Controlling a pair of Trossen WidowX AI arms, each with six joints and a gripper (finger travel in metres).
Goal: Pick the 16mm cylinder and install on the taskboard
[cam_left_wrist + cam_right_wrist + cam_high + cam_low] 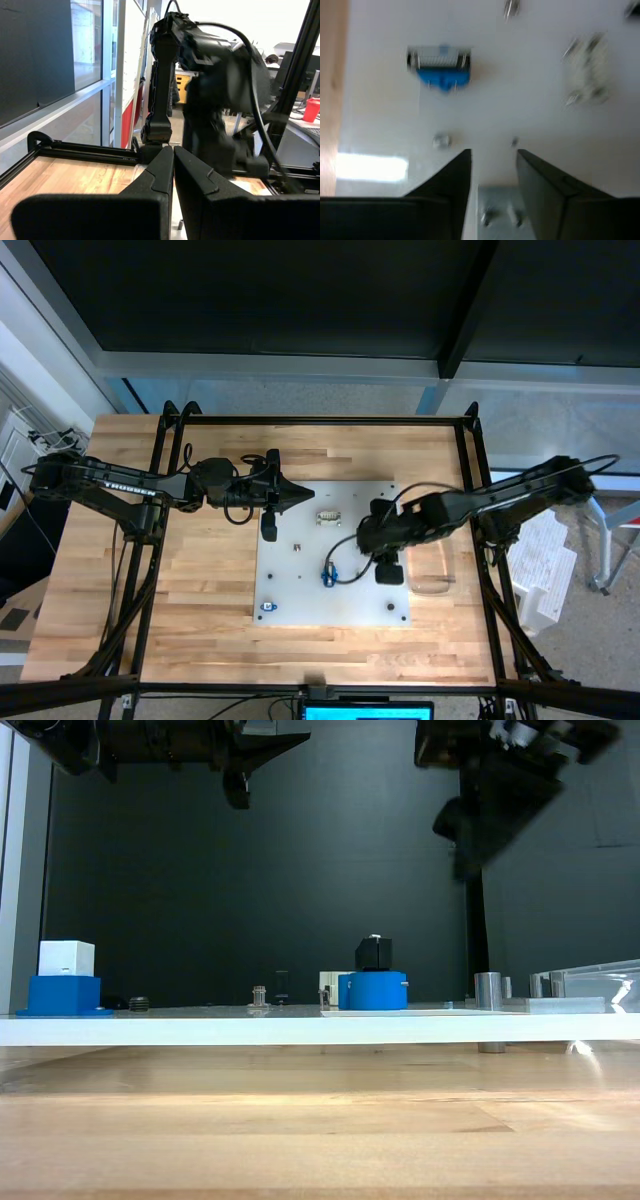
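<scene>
White TROSSEN lettering (128,479) marks the left arm (95,483); left end effector (308,494) together, right end effector (493,154) apart, both above the taskboard (300,592).

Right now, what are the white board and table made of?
The taskboard looks like matte white plastic, smooth and even; the table, pale wood with grain. The left gripper, shut, hovers over the board's far left; the right gripper, open, over its right.

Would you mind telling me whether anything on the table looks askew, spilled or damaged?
Nothing stands out. The taskboard lies flat, with nothing spilled or tipped. The left gripper is shut, raised over the board's far left part; the right gripper is open, above the board's right side.
</scene>
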